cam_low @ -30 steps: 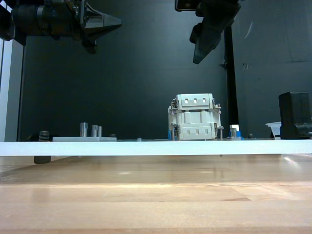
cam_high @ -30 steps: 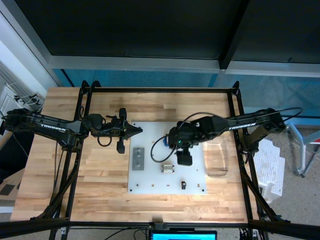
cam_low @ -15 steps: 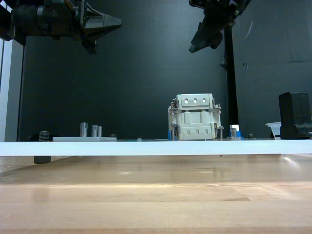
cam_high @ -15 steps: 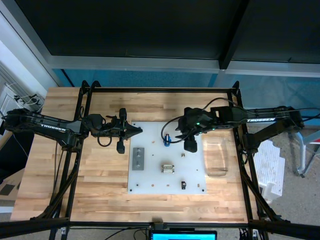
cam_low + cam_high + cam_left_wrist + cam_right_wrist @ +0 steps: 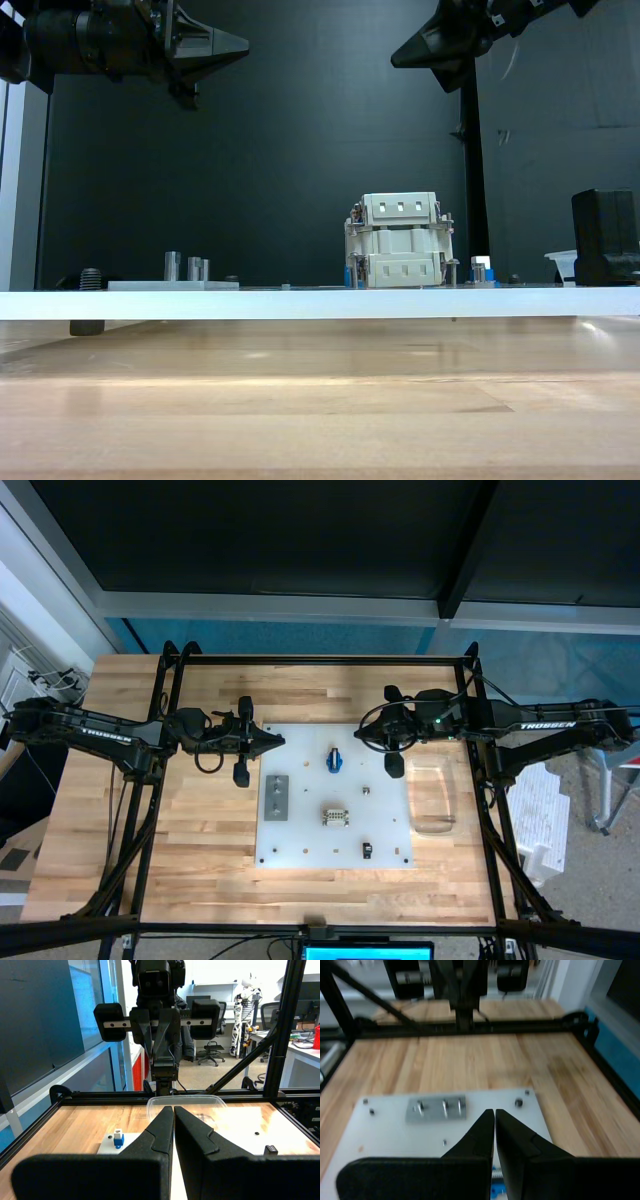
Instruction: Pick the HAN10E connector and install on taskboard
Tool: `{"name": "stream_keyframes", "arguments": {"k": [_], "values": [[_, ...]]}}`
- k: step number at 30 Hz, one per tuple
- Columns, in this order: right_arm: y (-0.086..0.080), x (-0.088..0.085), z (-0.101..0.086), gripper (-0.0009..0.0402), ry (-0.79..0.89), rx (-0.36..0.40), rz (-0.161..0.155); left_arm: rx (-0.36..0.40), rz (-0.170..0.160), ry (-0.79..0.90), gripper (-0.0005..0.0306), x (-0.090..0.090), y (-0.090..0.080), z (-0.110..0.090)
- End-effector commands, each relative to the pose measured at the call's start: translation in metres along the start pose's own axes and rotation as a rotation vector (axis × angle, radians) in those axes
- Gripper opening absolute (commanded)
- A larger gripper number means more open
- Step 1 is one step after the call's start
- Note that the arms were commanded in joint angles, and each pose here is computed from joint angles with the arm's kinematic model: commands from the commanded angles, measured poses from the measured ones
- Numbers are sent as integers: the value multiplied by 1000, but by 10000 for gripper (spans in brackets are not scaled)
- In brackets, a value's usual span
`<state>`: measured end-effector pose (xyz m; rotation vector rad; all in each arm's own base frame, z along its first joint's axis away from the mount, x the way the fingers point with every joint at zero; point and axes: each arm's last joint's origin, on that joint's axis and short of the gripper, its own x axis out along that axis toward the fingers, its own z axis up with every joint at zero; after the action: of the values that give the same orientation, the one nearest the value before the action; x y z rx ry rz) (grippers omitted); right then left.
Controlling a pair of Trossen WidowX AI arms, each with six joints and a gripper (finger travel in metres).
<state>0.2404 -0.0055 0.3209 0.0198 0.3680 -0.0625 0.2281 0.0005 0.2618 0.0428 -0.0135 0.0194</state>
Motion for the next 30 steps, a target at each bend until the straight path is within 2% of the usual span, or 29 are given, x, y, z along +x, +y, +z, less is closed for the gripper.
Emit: {"name": "stream_keyframes", "arguments": {"k": [1,3,16,20,27,30], "values": [[1,-2,-5,-2,-59,6,36,0,0,-1,1,0,0,0],[1,-5,-8,1,-101,6,44,0,0,-1,1,0,0,0],[-1,-14,-28,0,-315,31,48,0,0,-1,1,0,0,0],[-2,-18,-37,0,-332,32,48,0,0,0,1,0,0,0],[-3,-19,-49,0,-372,76,57,0,0,0,1,0,0,0],[-6,-18,-50,0,-369,70,79,0,0,-1,1,0,0,0]]}}
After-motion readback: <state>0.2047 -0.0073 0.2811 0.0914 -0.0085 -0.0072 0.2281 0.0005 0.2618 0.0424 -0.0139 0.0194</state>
